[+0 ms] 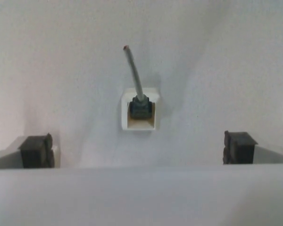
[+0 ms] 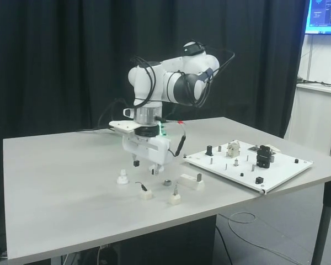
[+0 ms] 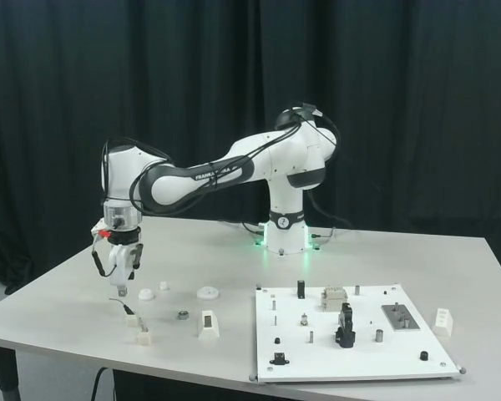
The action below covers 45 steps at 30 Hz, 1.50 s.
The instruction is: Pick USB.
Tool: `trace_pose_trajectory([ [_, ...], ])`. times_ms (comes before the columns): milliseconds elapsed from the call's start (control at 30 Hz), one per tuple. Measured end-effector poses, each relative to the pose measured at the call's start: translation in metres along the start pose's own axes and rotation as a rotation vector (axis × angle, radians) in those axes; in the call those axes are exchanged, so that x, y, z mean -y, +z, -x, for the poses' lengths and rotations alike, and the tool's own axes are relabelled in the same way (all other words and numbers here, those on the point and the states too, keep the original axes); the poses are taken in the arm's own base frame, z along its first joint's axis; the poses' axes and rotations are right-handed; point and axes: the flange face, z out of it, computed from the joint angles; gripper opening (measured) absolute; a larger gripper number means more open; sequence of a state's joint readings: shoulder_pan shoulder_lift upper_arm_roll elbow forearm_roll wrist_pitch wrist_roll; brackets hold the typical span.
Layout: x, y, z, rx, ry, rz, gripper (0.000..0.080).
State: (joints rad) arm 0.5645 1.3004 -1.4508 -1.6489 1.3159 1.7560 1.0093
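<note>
My tool (image 1: pixel 137 149) hangs above the tabletop (image 2: pixel 60 182) with its two fingers spread wide and nothing between them. In the wrist view both black fingertips (image 1: pixel 36 150) stand well apart, one on each side of the target.

The USB plug (image 1: pixel 140 108) sits upright in a small white holder (image 1: pixel 138 123) on the tabletop, directly below the tool and roughly midway between the fingertips. A short grey cable (image 1: pixel 134 70) rises from the plug and bends to one side. In the first room view the holder (image 2: pixel 146 193) lies near the front edge of the tabletop, beside a second white block (image 2: pixel 175 197). The white board (image 2: pixel 276 171) carrying black fixtures is well apart from it.

Step in hand, as I judge it: alignment above the plug, before descent.

Procedure for a sound pick:
1. Hold the plug centred between the fingertips, and correct any lateral offset before lowering.
2. Descend vertically so that the fingers pass on either side of the plug body and stay clear of the holder walls.
3. Keep the bent cable outside the closing path, since a pinched cable would probably tilt the plug.
4. Stop with the pads level with the dark plug body above the holder rim.
5. Close on the body, not on the cable.
6. Lift straight up, so that the plug does not bind and drag the holder along.
</note>
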Motion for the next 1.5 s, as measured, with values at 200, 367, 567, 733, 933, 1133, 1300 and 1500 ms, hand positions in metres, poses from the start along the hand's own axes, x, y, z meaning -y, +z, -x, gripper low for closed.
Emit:
trace_pose_trajectory([
  [200, -0.001, -0.006, 0.001, -0.007, -0.048, 0.008, 0.08],
  [367, -0.002, -0.011, 0.002, -0.002, -0.169, 0.018, 0.08],
  [567, -0.005, -0.018, 0.001, 0.005, -0.272, 0.036, 0.08],
  [733, -0.006, -0.025, 0.001, 0.013, -0.358, 0.048, 0.08],
  [933, -0.008, -0.035, 0.003, 0.022, -0.435, 0.053, 0.08],
  [1133, -0.008, -0.045, 0.005, 0.021, -0.525, 0.056, 0.08],
  [1300, -0.009, -0.052, 0.008, 0.016, -0.617, 0.057, 0.08],
  [1500, -0.01, -0.059, 0.01, 0.004, -0.724, 0.059, 0.08],
])
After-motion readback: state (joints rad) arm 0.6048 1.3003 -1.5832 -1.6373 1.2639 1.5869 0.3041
